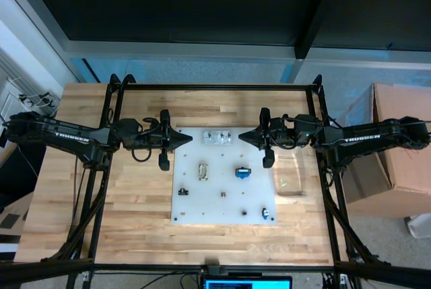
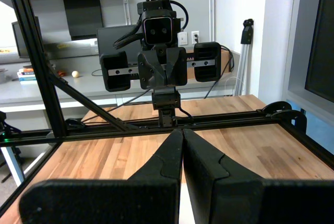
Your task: Unfasten the M12 nut and place it in the container
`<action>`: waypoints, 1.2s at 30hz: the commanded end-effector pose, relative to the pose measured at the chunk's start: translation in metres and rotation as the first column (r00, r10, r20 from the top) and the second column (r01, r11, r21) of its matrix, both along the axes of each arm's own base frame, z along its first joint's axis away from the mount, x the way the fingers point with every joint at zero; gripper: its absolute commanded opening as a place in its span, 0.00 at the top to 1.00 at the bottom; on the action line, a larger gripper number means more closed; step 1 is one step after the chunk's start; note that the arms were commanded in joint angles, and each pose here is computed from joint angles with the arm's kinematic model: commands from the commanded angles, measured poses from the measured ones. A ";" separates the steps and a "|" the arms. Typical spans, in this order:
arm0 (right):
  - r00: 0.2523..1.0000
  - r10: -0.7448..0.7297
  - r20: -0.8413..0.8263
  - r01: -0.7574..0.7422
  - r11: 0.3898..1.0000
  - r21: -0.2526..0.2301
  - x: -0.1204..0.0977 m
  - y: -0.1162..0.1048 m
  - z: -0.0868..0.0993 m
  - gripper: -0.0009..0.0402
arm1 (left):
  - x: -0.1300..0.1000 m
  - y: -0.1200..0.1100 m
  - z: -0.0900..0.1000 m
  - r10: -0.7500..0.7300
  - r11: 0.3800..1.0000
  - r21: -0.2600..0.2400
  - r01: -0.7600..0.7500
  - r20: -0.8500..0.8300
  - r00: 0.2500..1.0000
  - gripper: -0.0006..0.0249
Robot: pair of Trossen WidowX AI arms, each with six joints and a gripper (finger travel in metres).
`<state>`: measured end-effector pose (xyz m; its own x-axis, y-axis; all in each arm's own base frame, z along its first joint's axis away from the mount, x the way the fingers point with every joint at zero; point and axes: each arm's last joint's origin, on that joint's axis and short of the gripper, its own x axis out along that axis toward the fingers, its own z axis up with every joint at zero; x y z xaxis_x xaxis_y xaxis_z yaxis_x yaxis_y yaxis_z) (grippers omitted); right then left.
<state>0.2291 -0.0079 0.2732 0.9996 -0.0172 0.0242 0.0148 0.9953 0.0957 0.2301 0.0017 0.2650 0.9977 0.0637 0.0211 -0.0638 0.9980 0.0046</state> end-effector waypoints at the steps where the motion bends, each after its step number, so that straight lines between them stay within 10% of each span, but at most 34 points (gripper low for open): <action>1: 1.000 0.000 0.000 0.000 1.000 -0.003 0.000 0.000 0.001 0.98 | 0.000 0.000 0.000 0.000 1.000 0.000 0.000 0.000 1.000 0.98; 19: 0.999 0.035 -0.025 -0.035 0.999 0.004 0.000 0.002 -0.001 0.98 | 0.000 0.000 0.000 0.000 1.000 0.000 0.000 0.000 1.000 0.98; 36: 0.875 0.081 -0.477 -0.104 0.994 -0.023 -0.007 0.044 0.027 0.98 | 0.000 0.000 0.000 0.000 1.000 0.000 0.000 0.000 1.000 0.98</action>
<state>0.2234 0.0336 0.2975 0.8963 0.0697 -0.4379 -0.0497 0.9971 0.0571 0.2301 0.0018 0.2650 0.9977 0.0644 0.0207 -0.0645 0.9979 0.0046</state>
